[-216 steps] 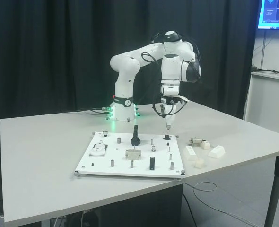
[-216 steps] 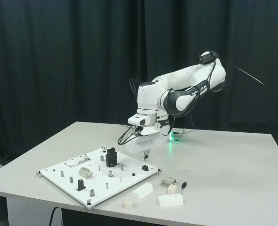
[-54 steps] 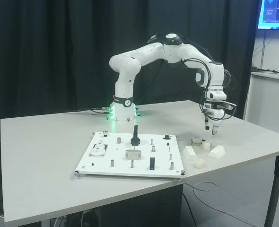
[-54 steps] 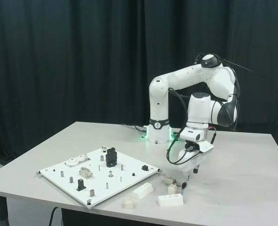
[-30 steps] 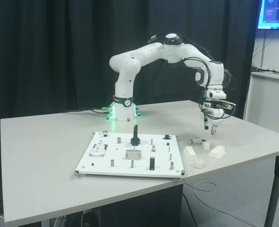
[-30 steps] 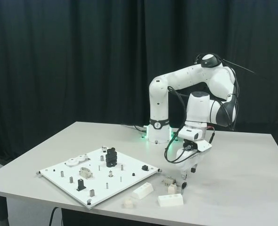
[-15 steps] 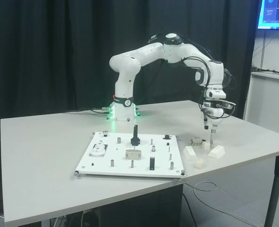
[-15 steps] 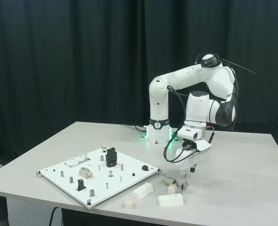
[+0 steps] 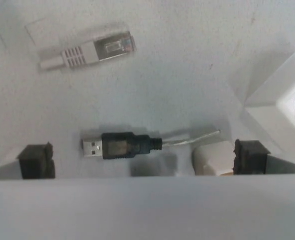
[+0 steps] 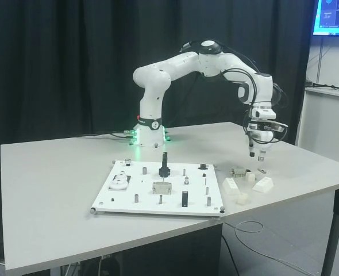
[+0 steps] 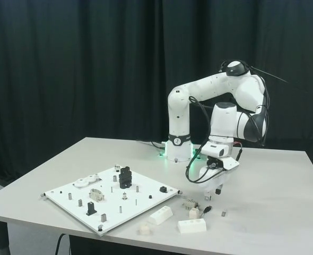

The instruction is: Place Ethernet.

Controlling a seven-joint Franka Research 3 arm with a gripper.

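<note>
Wrist view shows the claw (image 9: 142,160) spread wide, empty, above a USB plug (image 9: 120,145).

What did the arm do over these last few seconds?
The arm swung from over the white board to the loose parts beside it, dipped, let the Ethernet plug go onto the grey table and rose slightly; its fingers now stand open. The board, USB plug and white blocks stayed put.

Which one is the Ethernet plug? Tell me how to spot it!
Look at the grey table, beside the white board, below the robot's hand. Two plugs lie there. The Ethernet plug is the white one with a see-through tip, not the black USB plug.
</note>
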